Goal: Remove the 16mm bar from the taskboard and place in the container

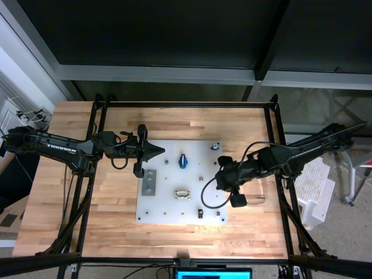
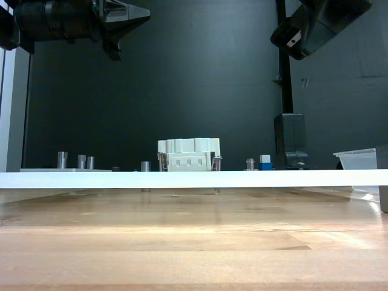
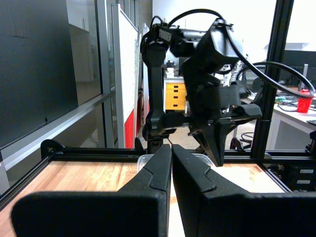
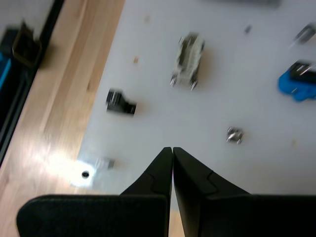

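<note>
The white taskboard (image 1: 174, 212) lies mid-table. It carries a grey metal block (image 1: 150, 183), a blue knob (image 1: 183, 161) and a connector (image 1: 182, 195). A tiny dark rod (image 1: 167, 163), also in the low view (image 2: 145, 167), stands left of the knob; it looks like the 16mm bar. My left gripper (image 1: 156, 152) hovers shut and empty high over the board's far left edge (image 3: 171, 147). My right gripper (image 4: 172, 148) is shut with nothing visible in it, high above the board's right side (image 1: 221, 176). The clear container (image 1: 260, 190) sits just right of the board (image 2: 357, 159).
A small black block (image 4: 120, 102) sits near the board's front edge, and a small metal fitting (image 4: 234, 134) lies right of the connector (image 4: 187, 60). Black frame rails (image 1: 278, 174) border the wooden table. A screen edge (image 1: 212, 272) shows at the front.
</note>
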### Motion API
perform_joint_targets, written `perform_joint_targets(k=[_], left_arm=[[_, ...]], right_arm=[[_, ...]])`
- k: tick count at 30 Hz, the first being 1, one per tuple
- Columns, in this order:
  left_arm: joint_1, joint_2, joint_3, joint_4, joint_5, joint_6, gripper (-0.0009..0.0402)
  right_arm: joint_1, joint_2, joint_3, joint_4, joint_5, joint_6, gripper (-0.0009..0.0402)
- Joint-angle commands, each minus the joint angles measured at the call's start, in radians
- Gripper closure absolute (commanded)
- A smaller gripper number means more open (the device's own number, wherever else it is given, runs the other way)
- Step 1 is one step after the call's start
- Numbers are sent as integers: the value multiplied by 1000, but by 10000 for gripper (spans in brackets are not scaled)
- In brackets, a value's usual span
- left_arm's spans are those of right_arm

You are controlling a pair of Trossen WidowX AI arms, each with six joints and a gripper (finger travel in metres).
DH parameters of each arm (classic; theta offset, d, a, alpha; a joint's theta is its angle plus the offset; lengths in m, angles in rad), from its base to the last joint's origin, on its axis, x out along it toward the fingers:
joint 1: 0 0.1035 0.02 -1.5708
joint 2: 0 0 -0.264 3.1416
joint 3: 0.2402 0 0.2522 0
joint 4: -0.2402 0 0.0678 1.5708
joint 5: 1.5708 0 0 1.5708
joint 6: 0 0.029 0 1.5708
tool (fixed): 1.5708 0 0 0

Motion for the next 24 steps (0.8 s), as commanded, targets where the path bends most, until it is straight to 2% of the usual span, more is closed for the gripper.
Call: perform_joint_targets(k=[1, 10, 17, 24], left_arm=[[0, 0, 0, 1, 0, 0, 393], [0, 0, 0, 0, 0, 0, 393], [0, 0, 0, 0, 0, 0, 393], [0, 0, 0, 0, 0, 0, 393]], right_arm=[[32, 55, 50, -67, 0, 23, 375], [101, 141, 138, -164, 16, 95, 268], [154, 178, 141, -189, 18, 94, 184], [174, 219, 141, -200, 20, 90, 121]])
